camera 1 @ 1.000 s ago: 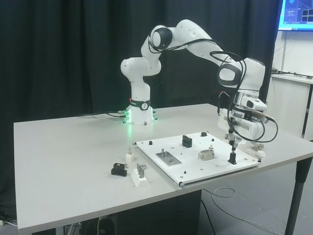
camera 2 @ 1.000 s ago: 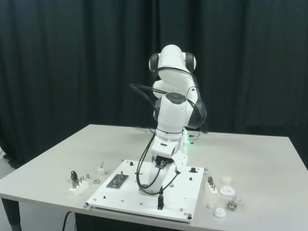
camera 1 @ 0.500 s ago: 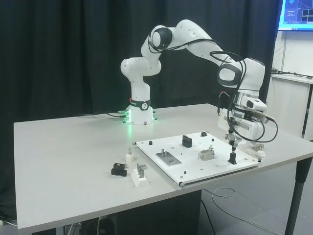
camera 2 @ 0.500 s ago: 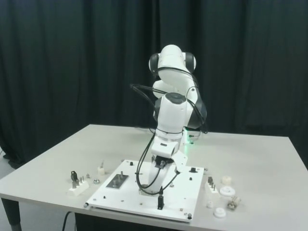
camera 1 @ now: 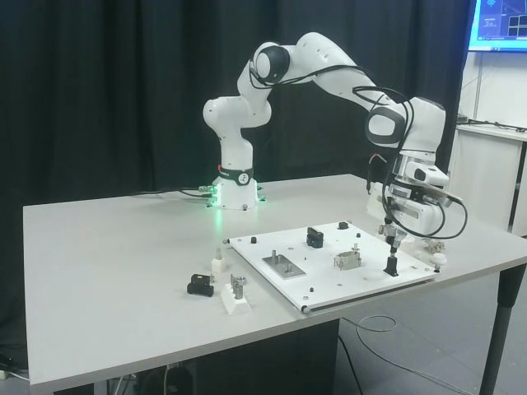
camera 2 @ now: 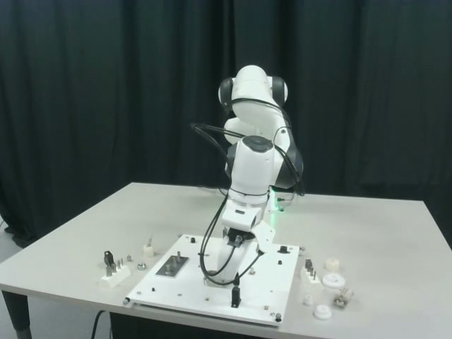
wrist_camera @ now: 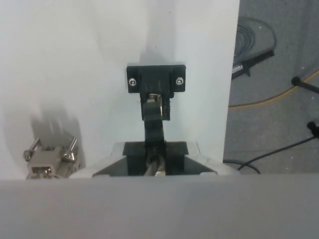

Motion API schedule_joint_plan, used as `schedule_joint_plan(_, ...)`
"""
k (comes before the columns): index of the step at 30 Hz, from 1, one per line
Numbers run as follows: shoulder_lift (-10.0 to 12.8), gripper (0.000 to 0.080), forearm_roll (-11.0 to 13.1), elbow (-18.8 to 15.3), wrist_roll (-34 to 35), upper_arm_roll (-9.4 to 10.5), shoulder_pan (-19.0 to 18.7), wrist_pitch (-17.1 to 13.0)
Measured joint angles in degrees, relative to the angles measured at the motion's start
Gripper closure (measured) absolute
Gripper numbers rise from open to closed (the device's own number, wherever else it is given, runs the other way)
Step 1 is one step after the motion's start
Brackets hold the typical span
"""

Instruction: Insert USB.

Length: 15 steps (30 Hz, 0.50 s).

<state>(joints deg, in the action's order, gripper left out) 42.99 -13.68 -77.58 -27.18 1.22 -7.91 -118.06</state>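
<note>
Directly below the gripper [camera 1: 392, 240], the USB plug [wrist_camera: 154, 112] stands upright in the black socket block [wrist_camera: 156, 79] near the front edge of the white board [camera 1: 329, 263]. Fingers clamped on the plug's upper part. Grey connector [wrist_camera: 50, 160] sits beside it on the board.
</note>
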Motion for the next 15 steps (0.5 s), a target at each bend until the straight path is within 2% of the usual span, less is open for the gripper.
schedule_joint_plan(15,-0.42,0.0732,0.0,-0.79,0.34,0.0,0.0,-0.75)
